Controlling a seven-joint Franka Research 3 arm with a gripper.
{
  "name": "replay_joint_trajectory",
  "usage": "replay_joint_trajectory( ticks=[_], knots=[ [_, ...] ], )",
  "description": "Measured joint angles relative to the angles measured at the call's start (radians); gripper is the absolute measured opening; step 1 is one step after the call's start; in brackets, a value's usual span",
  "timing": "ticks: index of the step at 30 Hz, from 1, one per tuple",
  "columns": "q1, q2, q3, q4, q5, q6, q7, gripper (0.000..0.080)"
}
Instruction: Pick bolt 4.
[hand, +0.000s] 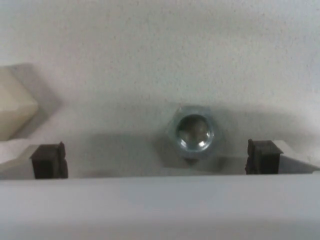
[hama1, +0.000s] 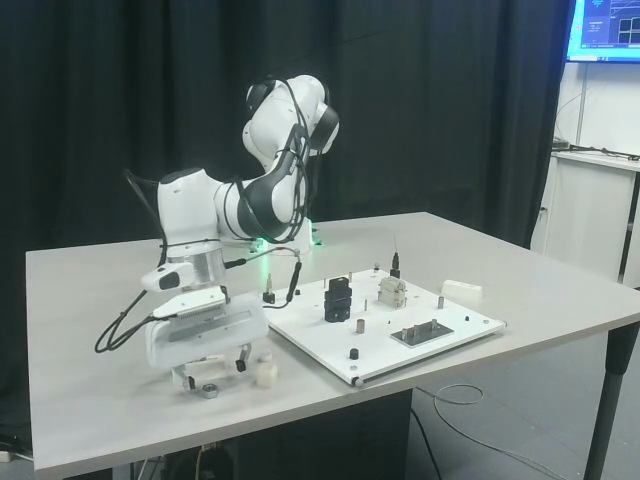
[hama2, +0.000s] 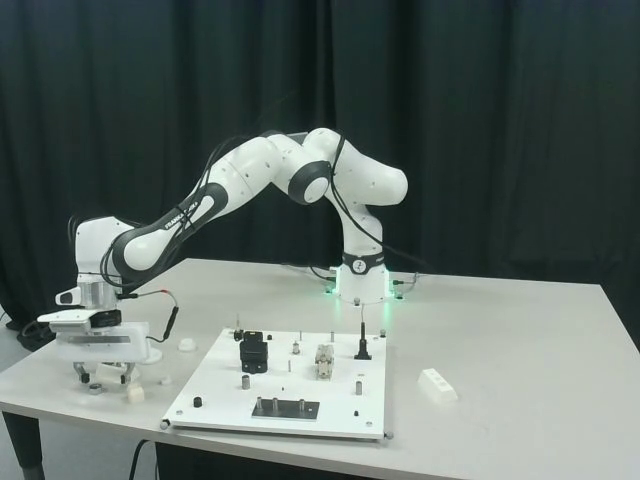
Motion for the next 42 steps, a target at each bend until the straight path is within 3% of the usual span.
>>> replay_joint_trajectory(
  ticks=[42],
  knots=[
    [0.000, 0.009, 0.010, 0.000, 0.033, 0.020, -0.001, 0.0800]
  ],
)
